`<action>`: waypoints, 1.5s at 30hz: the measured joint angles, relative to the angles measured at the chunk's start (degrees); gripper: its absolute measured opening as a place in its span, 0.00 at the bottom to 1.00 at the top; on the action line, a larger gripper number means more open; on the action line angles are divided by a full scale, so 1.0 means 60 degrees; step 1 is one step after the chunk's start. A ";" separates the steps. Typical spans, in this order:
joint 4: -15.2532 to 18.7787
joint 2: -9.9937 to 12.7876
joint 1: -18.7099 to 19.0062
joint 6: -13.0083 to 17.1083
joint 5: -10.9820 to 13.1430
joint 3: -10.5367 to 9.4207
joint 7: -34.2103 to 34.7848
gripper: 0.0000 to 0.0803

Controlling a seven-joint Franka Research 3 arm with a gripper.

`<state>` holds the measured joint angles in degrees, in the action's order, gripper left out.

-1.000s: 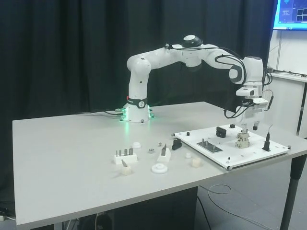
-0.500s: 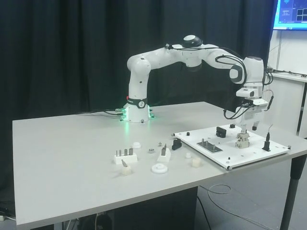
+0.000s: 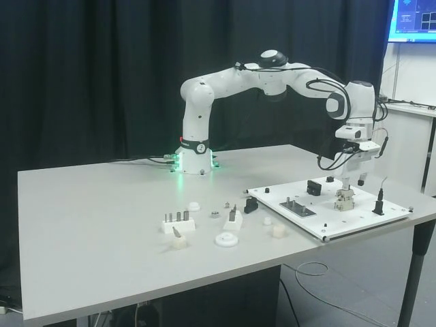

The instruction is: Insert waterproof.

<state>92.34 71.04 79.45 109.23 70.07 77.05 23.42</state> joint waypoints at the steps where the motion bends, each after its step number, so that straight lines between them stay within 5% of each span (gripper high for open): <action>1: 0.0000 0.0000 -0.0002 0.0001 0.0000 -0.0002 0.0000 1.00; 45: -0.0071 0.0006 -0.0077 0.0137 -0.0058 -0.0104 0.0000 1.00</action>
<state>91.91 71.08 78.99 110.05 69.73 76.43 23.42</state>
